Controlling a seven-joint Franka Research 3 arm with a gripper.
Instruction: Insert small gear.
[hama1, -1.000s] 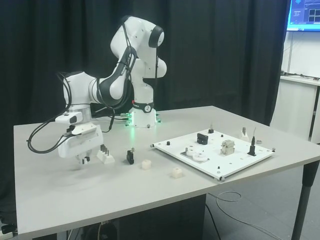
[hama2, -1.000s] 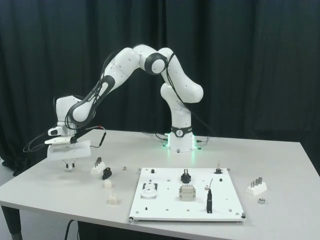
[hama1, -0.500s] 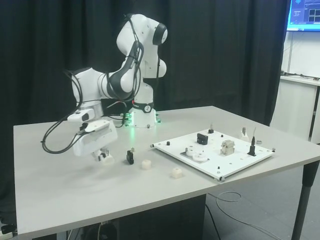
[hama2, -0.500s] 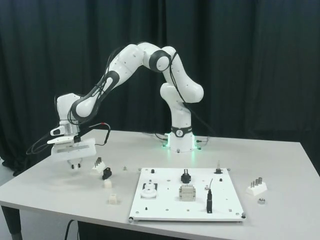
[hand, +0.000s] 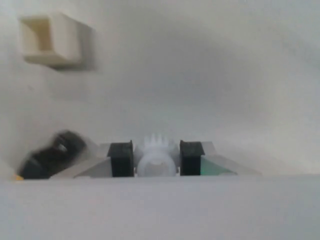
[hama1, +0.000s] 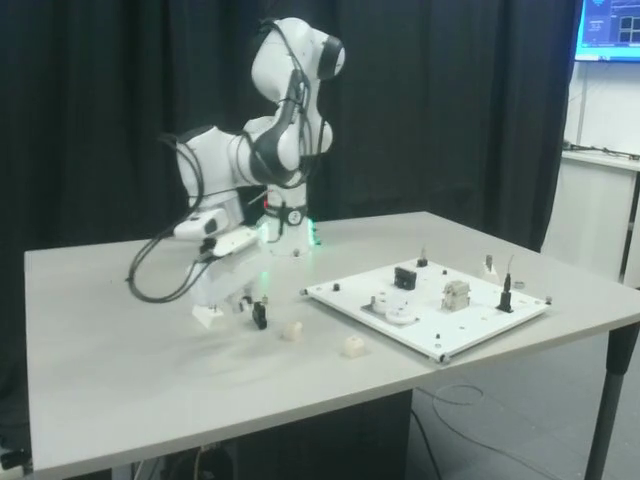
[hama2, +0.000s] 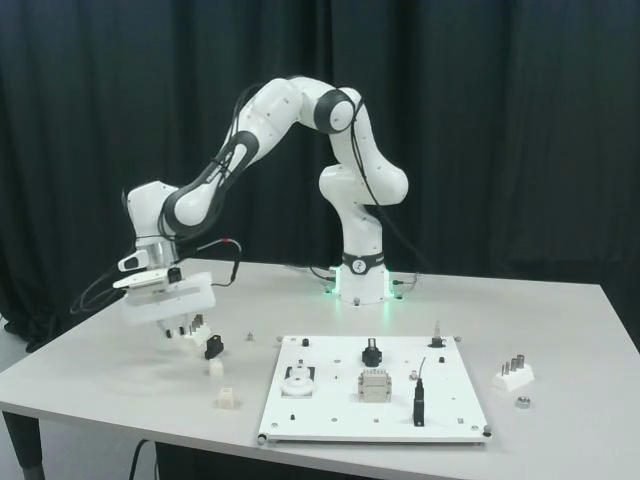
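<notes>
As insertion on white board (hama2: 372, 430) is pending, small gear (hand: 156, 161) is clamped between closed gripper (hand: 156, 159) fingers, carried clear above table (hama1: 120, 380).

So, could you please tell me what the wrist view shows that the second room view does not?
Only the wrist view shows the small gear clamped between the pincer's black fingers. Only the second room view shows the white arm, the white board and the green light at the arm's base. Both show the grey table and a small hollow block.
</notes>
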